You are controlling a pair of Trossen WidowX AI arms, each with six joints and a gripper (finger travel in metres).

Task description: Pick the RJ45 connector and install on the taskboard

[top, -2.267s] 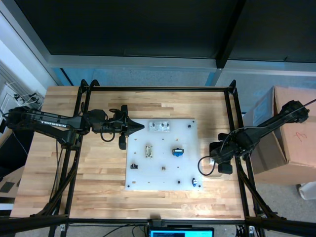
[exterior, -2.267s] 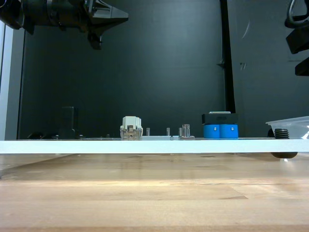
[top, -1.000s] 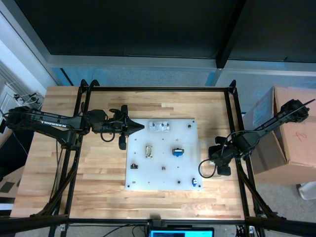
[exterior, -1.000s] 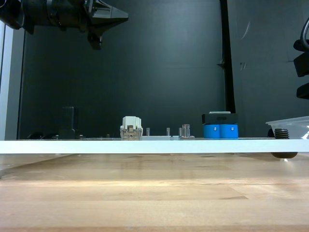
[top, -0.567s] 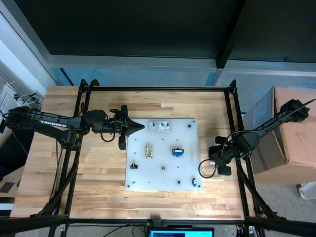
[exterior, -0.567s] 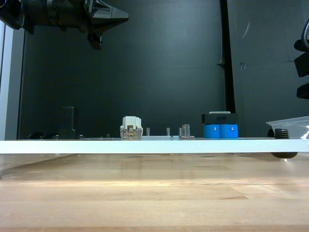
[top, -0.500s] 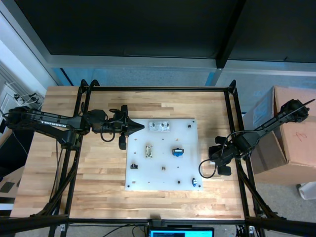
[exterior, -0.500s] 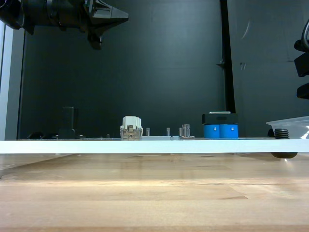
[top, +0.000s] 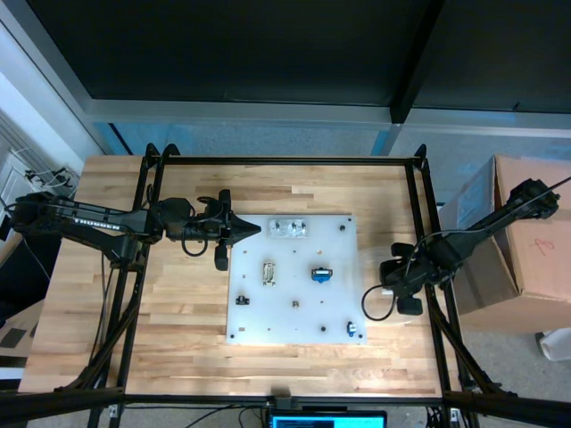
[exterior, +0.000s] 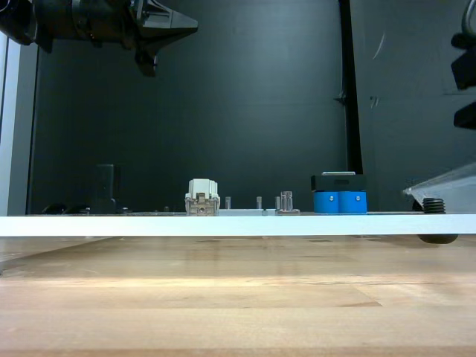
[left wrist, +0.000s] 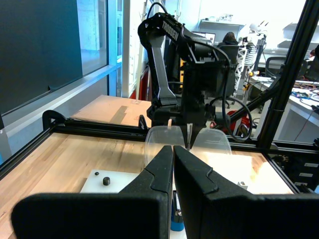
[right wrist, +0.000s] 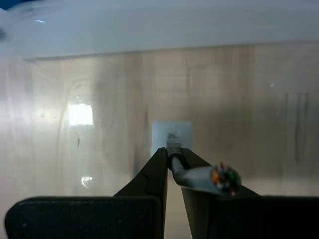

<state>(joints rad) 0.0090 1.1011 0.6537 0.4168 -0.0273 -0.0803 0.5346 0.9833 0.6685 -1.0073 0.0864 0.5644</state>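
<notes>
Off the right edge of the one white taskboard, we saw the right gripper pinched tight on the single RJ45 connector, one grey cable stub trailing back, over one clear tray sitting tilted. The left gripper hovered at the board's far left corner, two fingers pressed together on nothing.
</notes>
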